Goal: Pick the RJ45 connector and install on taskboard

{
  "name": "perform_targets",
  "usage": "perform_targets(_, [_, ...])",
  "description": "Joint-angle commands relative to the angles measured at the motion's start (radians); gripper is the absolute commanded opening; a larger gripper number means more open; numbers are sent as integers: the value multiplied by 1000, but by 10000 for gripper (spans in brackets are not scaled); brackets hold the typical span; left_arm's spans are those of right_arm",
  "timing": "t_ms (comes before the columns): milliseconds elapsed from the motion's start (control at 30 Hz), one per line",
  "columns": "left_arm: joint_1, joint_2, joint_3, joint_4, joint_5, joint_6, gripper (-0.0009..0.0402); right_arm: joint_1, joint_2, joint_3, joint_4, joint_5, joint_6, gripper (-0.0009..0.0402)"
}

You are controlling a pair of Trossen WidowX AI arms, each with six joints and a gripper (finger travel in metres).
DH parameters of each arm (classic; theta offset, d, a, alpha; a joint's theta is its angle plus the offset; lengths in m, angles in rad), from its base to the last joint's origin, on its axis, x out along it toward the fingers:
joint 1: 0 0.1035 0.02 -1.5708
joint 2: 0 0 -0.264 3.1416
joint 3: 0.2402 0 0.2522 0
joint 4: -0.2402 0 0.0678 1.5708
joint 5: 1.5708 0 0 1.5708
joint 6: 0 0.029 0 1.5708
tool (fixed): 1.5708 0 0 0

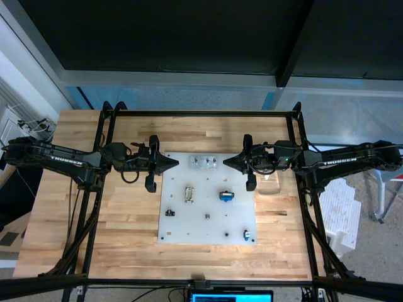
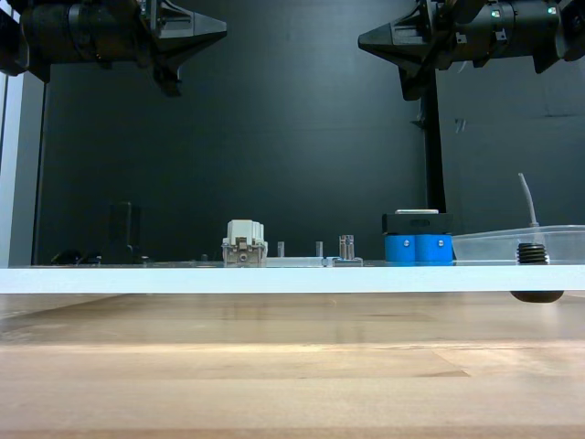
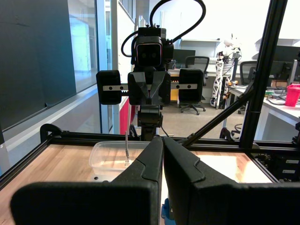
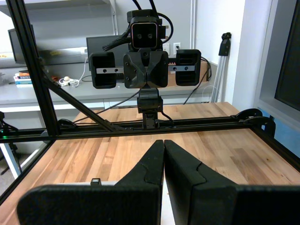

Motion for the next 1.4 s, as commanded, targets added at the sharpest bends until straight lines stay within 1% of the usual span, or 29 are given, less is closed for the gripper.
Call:
perform_targets(33, [0, 0, 0, 1, 0, 0, 0, 0, 0, 0, 0, 0, 0, 0])
perform_targets(600, [0, 0, 0, 0, 0, 0, 0, 0, 0, 0, 0, 0, 3, 0])
perform_targets(700, [0, 0, 0, 1, 0, 0, 0, 0, -12, 6, -39, -3, 7, 0])
perform_targets(967, [0, 0, 0, 1, 0, 0, 0, 0, -60, 111, -321, -2, 2, 0])
perform_targets(1100, [0, 0, 0, 0, 0, 0, 0, 0, -82, 172, -505, 0, -1, 0])
perform_targets(1400, [0, 0, 0, 0, 0, 0, 0, -2, -88, 320, -885, 0, 0, 0])
